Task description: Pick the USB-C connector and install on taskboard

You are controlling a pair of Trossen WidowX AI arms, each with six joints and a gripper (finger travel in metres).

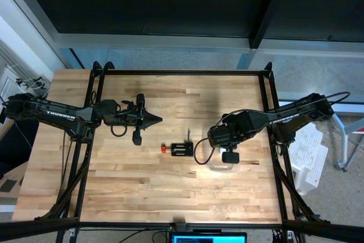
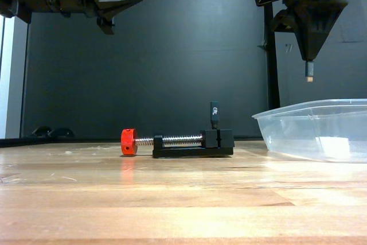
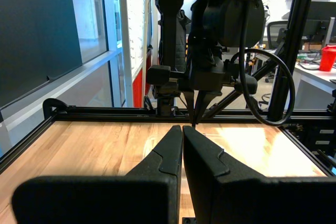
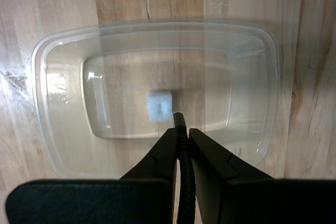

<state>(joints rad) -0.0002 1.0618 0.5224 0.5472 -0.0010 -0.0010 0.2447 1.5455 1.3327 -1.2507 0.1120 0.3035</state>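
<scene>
Right pincer (image 4: 182,130) clamped on USB-C connector (image 4: 179,119) over clear tray (image 4: 52,145) | left pincer (image 3: 181,128) closed, empty, aloft at left | wood-plank worktop (image 1: 170,189), dark wall (image 2: 183,55)

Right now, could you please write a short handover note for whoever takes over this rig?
The left gripper is shut and empty, raised above the table on its left side.
The right gripper is shut on the USB-C connector, high above the clear tray.
The taskboard sits on the table, left of the tray and apart from it.
A white cube lies in the tray.
Done: the connector is picked up.
Left: carry it to the taskboard and install it.
</scene>
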